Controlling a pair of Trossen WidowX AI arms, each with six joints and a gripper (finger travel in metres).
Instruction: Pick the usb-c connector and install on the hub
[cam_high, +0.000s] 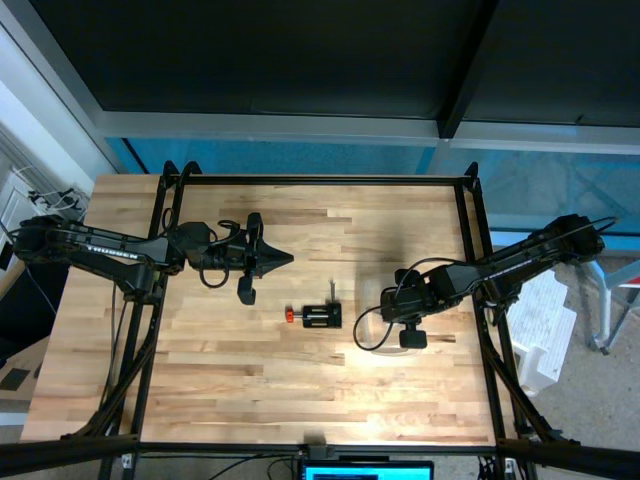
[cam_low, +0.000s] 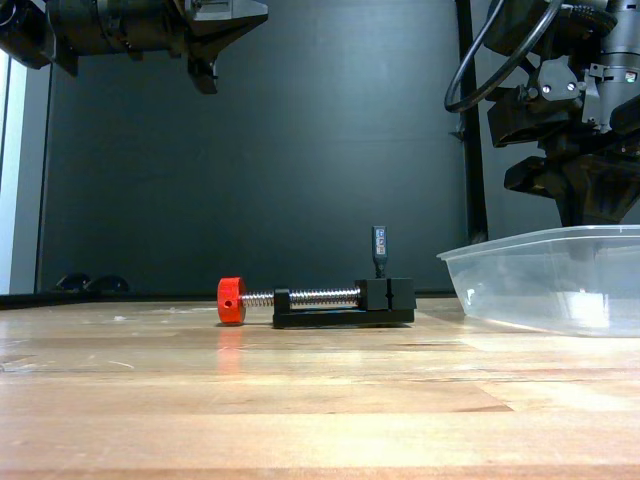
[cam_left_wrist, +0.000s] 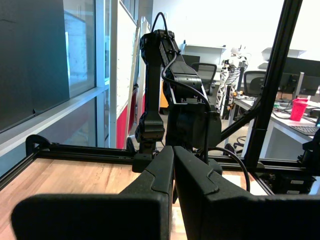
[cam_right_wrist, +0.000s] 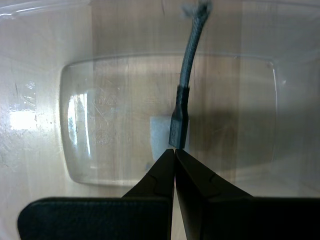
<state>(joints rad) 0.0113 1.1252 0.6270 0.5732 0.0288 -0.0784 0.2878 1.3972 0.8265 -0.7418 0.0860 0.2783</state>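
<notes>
My right claw (cam_right_wrist: 175, 150) is squeezed shut, and it looks to me like its tips pinch the end of the small dark usb-c connector (cam_right_wrist: 178, 125), with the grey woven cable (cam_right_wrist: 190, 55) trailing off it. Both are down inside the clear plastic tub (cam_low: 540, 280). So I think the pick is done, but the plugging in is not. The little grey upright hub (cam_low: 379, 245) stands well apart, clamped in the black vise with a red knob (cam_low: 340, 305) on the wooden table (cam_low: 300, 420). My left claw (cam_left_wrist: 173, 150) is closed on nothing, high over the table's left side
</notes>
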